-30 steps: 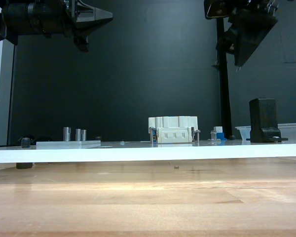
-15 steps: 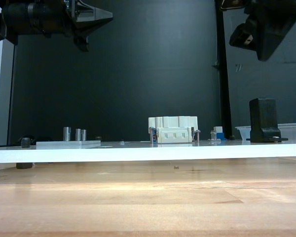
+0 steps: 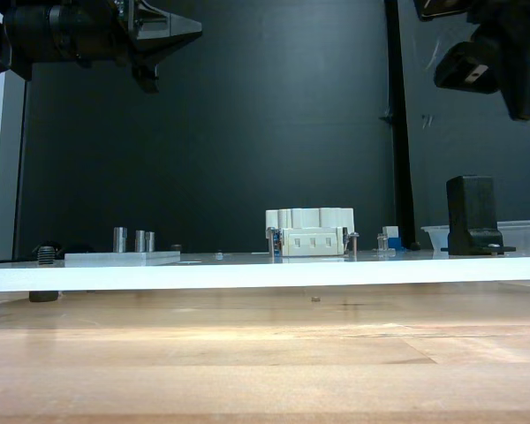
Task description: Pick the 16mm bar from the taskboard and place it in the container
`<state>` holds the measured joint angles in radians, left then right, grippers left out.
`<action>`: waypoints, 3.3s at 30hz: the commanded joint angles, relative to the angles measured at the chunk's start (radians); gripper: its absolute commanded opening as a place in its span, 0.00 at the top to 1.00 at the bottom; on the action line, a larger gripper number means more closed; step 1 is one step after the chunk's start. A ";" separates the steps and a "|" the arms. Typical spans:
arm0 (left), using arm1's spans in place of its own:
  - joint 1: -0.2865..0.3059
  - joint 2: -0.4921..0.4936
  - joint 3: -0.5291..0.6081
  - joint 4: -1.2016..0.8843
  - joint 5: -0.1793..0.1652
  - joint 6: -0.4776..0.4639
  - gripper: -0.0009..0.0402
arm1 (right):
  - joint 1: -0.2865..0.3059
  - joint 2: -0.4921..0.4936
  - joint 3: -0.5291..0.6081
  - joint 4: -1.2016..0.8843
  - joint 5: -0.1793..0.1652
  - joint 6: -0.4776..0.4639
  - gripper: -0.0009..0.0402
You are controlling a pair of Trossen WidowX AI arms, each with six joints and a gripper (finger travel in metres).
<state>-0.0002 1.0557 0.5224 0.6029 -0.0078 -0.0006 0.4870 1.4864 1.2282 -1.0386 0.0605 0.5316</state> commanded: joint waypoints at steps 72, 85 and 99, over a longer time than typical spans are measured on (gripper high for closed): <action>0.000 0.000 0.000 0.000 0.000 0.000 0.98 | 0.122 0.227 -0.092 0.218 0.026 0.011 0.42; 0.000 0.000 0.000 0.000 0.000 0.000 0.98 | 0.122 0.227 -0.095 0.229 0.025 0.011 0.57; 0.000 0.000 0.000 0.000 0.000 0.000 0.98 | 0.122 0.227 -0.095 0.229 0.021 0.011 0.78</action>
<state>-0.0002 1.0557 0.5228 0.6029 -0.0082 -0.0002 0.6090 1.7130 1.1332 -0.8070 0.0795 0.5430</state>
